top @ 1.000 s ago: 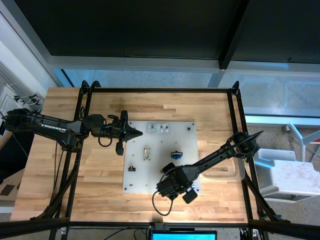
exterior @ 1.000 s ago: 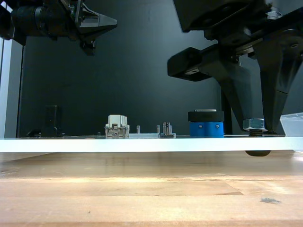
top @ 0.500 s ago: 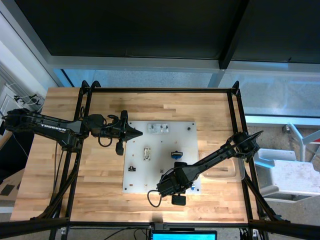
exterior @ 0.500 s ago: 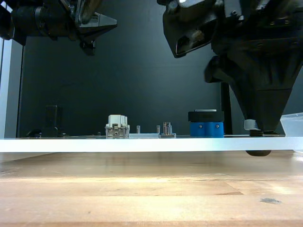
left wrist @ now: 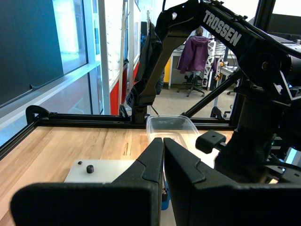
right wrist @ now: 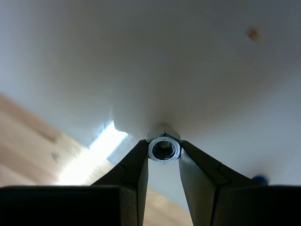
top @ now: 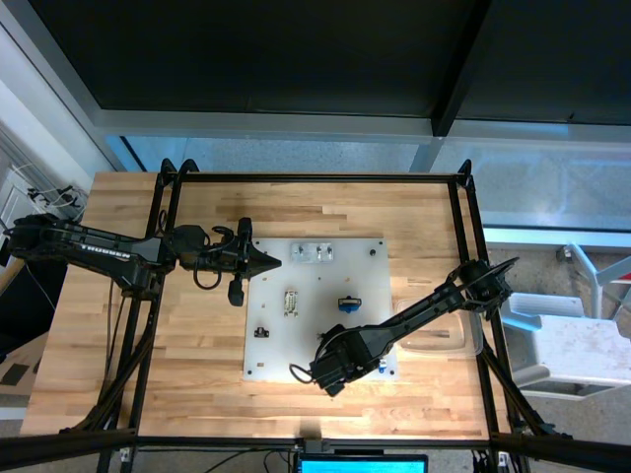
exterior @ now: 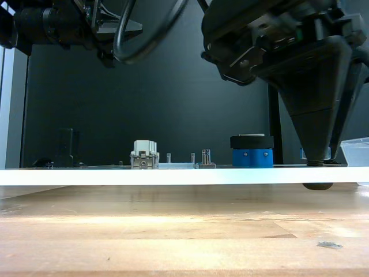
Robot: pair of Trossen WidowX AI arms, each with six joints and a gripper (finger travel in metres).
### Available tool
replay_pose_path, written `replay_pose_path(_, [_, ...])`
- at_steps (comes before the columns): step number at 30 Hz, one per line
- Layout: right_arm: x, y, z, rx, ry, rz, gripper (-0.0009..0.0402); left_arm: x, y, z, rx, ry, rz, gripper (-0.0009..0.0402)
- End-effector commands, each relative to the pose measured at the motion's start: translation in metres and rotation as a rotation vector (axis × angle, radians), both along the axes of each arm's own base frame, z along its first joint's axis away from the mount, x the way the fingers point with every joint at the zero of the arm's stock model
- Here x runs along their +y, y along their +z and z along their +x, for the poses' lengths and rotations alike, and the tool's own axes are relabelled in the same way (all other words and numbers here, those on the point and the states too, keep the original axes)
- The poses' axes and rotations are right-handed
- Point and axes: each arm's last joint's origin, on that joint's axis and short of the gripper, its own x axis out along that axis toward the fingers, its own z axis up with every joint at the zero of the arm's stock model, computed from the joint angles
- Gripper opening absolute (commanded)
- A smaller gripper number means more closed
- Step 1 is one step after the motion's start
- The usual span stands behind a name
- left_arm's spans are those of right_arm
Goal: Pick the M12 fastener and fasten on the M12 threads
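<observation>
The left gripper [top: 271, 263] hangs closed and empty over the white board's [top: 296, 335] far left, while the right gripper [exterior: 316, 158], pinching the M12 nut [right wrist: 164, 149] at the near right edge, has swivelled its wrist round, likely threading it onto the hidden stud.

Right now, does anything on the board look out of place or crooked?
Nothing stands out. The right gripper is down at the board's near right edge, shut on the silver nut; the left gripper hangs shut above the board's far left edge.
</observation>
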Motion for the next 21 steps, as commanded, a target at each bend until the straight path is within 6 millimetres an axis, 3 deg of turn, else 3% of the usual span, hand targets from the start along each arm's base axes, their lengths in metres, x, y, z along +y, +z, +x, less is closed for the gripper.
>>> replay_pose_path(1, [-0.0004,0.0005,0.0003,-0.001,-0.194,0.001,0.0035,0.0001,0.0001,0.0001,0.0,0.0,0.0,0.0])
replay_pose_path(21, [-0.0007,0.0005,0.0009,0.012,-0.994,0.027,0.0035,0.0001,0.0002,0.0,-0.001,0.0,0.0,0.0])
